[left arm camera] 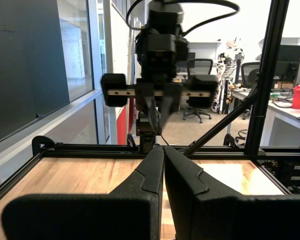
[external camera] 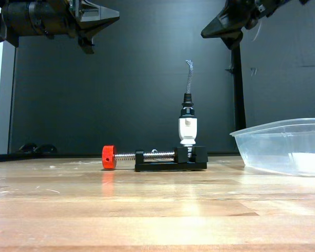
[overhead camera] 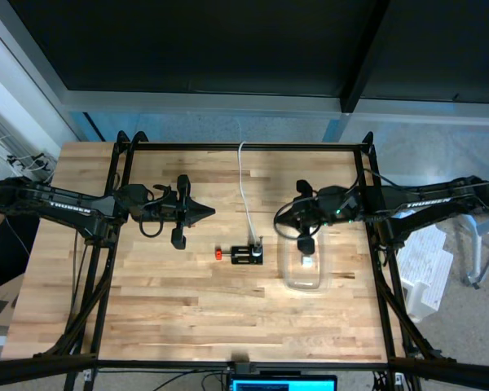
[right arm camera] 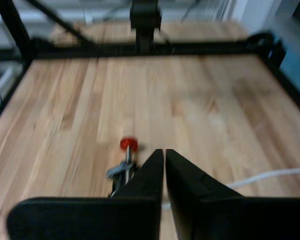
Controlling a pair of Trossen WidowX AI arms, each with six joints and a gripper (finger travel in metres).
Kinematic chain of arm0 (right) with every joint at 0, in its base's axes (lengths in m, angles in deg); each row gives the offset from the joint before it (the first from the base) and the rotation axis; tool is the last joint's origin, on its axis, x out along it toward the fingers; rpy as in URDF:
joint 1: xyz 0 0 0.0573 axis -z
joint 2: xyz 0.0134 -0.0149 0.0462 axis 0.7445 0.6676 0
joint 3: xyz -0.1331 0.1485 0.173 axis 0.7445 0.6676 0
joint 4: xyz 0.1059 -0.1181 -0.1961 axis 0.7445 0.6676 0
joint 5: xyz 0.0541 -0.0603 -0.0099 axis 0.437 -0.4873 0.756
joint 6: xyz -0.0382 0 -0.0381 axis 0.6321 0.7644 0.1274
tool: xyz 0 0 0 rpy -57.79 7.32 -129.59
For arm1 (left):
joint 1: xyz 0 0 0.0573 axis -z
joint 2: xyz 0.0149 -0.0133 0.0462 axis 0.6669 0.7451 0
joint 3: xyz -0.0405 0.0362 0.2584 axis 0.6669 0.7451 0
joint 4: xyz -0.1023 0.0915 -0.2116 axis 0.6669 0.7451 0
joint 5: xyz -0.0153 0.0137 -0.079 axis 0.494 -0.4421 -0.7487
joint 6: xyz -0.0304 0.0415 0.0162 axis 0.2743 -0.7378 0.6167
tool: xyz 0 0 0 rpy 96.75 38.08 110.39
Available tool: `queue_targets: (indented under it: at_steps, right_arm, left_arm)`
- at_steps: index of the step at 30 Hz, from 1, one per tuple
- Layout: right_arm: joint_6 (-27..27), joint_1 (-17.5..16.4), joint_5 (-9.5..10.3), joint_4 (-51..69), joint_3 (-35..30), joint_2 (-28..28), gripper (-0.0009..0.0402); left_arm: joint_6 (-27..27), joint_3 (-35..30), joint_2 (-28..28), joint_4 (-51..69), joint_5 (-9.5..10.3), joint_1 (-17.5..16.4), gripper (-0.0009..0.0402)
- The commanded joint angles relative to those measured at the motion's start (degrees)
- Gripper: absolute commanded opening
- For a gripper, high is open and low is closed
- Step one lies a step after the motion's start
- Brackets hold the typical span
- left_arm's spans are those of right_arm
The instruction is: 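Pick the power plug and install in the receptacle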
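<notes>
Left tool (external camera: 114, 20), right tool (external camera: 205, 33) aloft, cropped

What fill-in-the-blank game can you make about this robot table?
The left pincer, high over the table, is ___ (open or shut).
The right pincer, high up near the clear tray, is ___ (open or shut).
The knob on the black clamp holding the white receptacle is coloured ___.
Missing words: shut; shut; red.

white receptacle (external camera: 187, 128) stands upright, held in the small black clamp (external camera: 170, 159).
</notes>
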Motion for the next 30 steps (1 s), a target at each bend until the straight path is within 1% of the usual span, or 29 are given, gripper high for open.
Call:
queue_targets:
  at_steps: [1, 5, 9, 18, 22, 25, 30]
  right_arm:
    - [0.04, 1.68, 0.35, -7.06, 3.96, -2.95, 0.0002]
    - [1.79, 2.51, 0.35, -14.01, 7.72, -6.03, 0.0000]
    - [2.82, 2.62, 0.39, -20.50, 10.58, -8.07, 0.0000]
    - [2.43, 2.62, 0.26, -32.11, 17.25, -11.15, 0.0000]
    - [1.90, 2.62, -0.07, -34.73, 19.45, -11.93, 0.0000]
    - [0.98, 2.62, 0.37, -35.80, 20.83, -12.00, 0.0000]
    - [-0.09, 2.62, 0.39, -35.87, 21.81, -12.22, 0.0000]
  left_arm:
    - [0.00, -0.02, 0.00, -0.02, -0.02, -0.02, 0.0000]
    - [0.00, -0.02, 0.00, -0.02, -0.02, -0.02, 0.0000]
    - [0.00, -0.02, 0.00, -0.02, -0.02, -0.02, 0.0000]
    - [-0.02, -0.02, 0.02, -0.02, -0.02, 0.00, 0.0000]
    - [-0.02, -0.02, 0.02, -0.02, -0.02, -0.02, 0.0000]
    - [-0.02, -0.02, 0.00, -0.02, -0.02, -0.02, 0.0000]
    - [-0.02, -0.02, 0.00, -0.02, -0.02, -0.02, 0.0000]
